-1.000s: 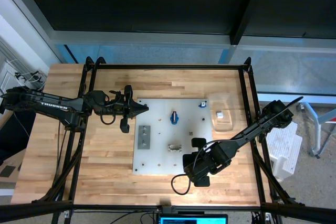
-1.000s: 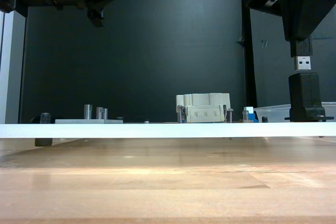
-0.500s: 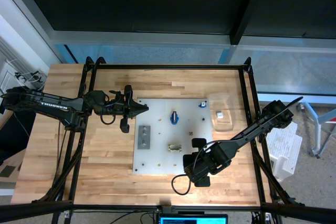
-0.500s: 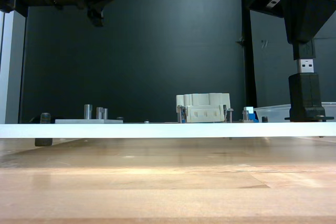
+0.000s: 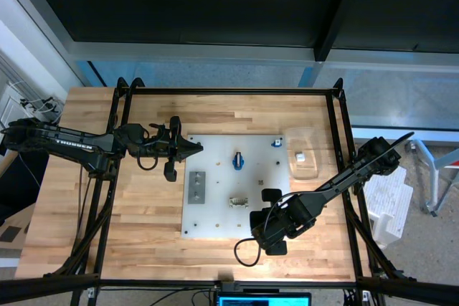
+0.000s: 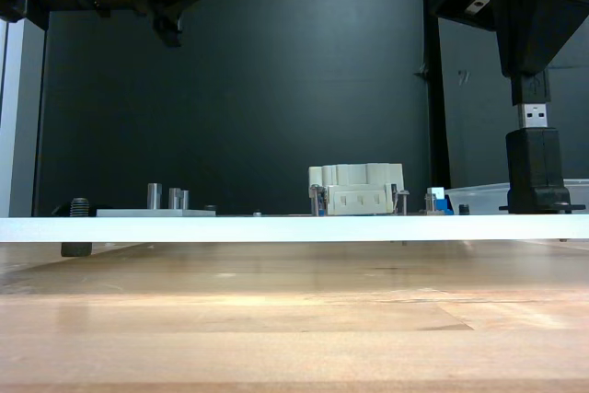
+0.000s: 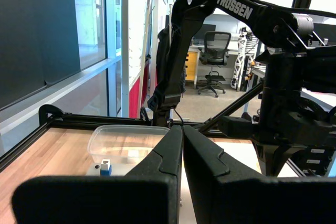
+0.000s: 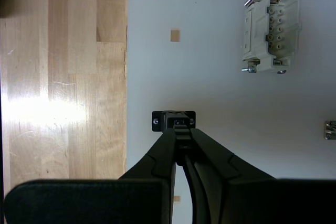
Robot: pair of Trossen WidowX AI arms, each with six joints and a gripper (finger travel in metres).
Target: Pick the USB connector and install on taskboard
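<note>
We are watching for a jam first. The right pincer (image 6: 531, 71) is clamped on the USB connector (image 6: 534, 109), which is hanging upright directly over the small black socket (image 6: 536, 172) on the taskboard (image 5: 215, 221). Its metal end is sitting right at the socket's mouth, and we cannot tell whether it is touching. If the plug is sitting slightly off-centre or tilted, the metal shell is likely to catch on the rim instead of sliding in. Pressing down then could twist the plug in the grip or shove the board across the counter (image 5: 143, 213). A plug turned the wrong way round would also be refusing to seat.

The connector is looking tiny: a dark body mostly hidden between the fingers, with a short bright metal tongue showing two small square holes.

The left pincer (image 7: 182, 135) is hovering high over the board's left side, fingers pressed together on nothing.
</note>
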